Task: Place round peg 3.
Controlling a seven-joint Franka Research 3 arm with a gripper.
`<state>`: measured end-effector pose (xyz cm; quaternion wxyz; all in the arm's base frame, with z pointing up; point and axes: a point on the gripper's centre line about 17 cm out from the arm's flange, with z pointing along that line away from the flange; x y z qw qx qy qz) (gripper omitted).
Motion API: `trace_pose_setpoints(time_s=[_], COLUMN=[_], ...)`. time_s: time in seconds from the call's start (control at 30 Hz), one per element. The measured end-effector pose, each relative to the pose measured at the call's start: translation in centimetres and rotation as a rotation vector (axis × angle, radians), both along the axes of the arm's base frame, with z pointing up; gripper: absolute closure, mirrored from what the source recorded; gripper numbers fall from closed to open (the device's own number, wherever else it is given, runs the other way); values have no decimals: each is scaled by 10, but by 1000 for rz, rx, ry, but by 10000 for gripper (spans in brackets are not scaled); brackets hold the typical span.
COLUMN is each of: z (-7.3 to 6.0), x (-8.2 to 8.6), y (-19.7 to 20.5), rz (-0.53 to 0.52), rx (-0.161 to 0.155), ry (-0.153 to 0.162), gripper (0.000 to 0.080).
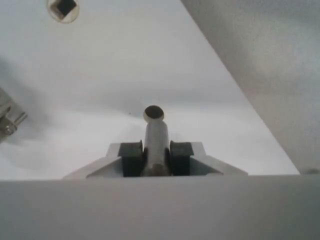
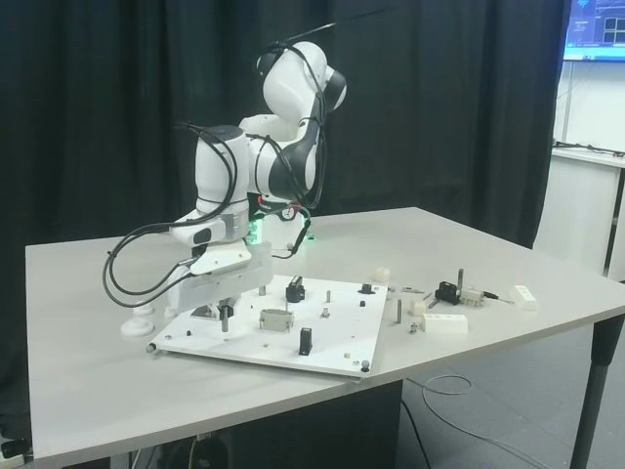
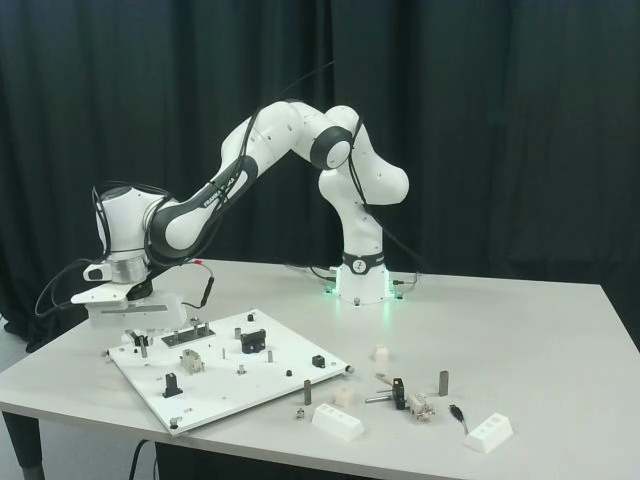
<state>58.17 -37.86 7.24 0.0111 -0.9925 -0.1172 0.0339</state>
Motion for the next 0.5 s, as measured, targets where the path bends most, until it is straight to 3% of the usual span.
trace_pose_setpoints(time_s=[0.27,0.5], z=[3,14], x=[2,4], y=[5,29], rz=[-2,-15], rx=[9,57], ry=[3,26], gripper=[692,692])
